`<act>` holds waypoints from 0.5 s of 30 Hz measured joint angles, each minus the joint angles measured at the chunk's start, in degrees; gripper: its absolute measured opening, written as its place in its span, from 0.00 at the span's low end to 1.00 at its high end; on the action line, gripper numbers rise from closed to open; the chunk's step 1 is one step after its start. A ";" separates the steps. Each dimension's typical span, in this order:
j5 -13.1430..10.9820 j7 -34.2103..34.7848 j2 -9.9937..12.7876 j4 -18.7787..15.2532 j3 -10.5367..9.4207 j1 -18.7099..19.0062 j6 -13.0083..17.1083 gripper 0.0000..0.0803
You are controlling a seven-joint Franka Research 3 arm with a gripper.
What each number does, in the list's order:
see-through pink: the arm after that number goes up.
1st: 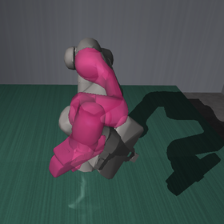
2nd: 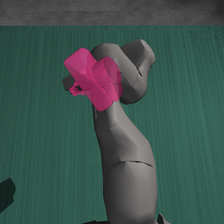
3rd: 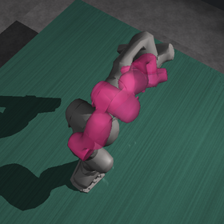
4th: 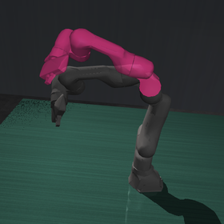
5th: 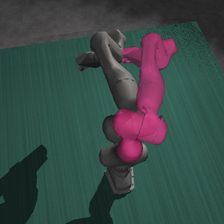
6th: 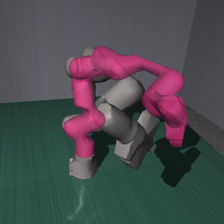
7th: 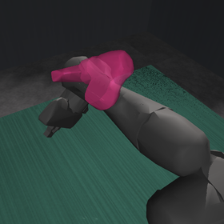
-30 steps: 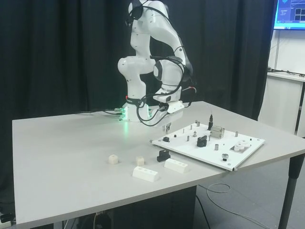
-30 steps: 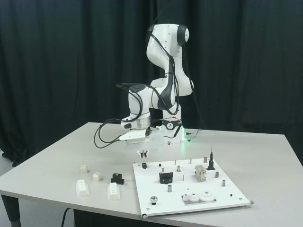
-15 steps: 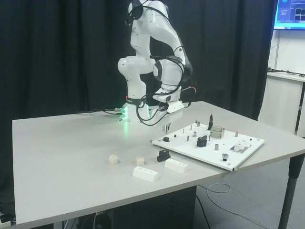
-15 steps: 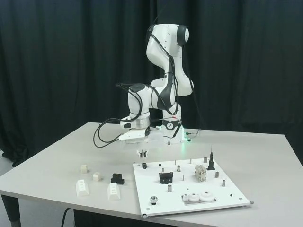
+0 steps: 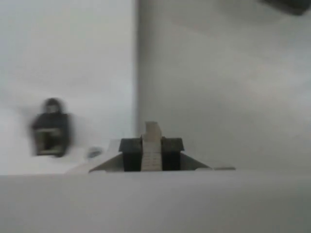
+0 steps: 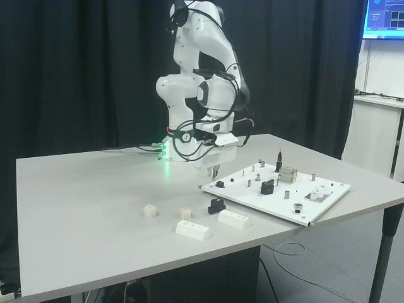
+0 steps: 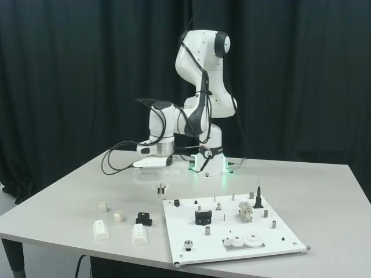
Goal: Place Ethernet.
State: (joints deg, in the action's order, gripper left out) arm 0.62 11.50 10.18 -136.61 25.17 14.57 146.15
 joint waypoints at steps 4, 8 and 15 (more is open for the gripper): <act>-0.01 -2.40 2.01 1.55 1.46 -0.38 1.75 0.10; -0.10 -3.99 4.30 3.47 2.05 -1.40 2.89 0.10; -0.76 -6.40 8.16 7.19 1.89 -3.44 3.08 0.10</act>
State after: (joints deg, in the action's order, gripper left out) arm -0.13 5.10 18.34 -129.42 27.06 11.13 149.23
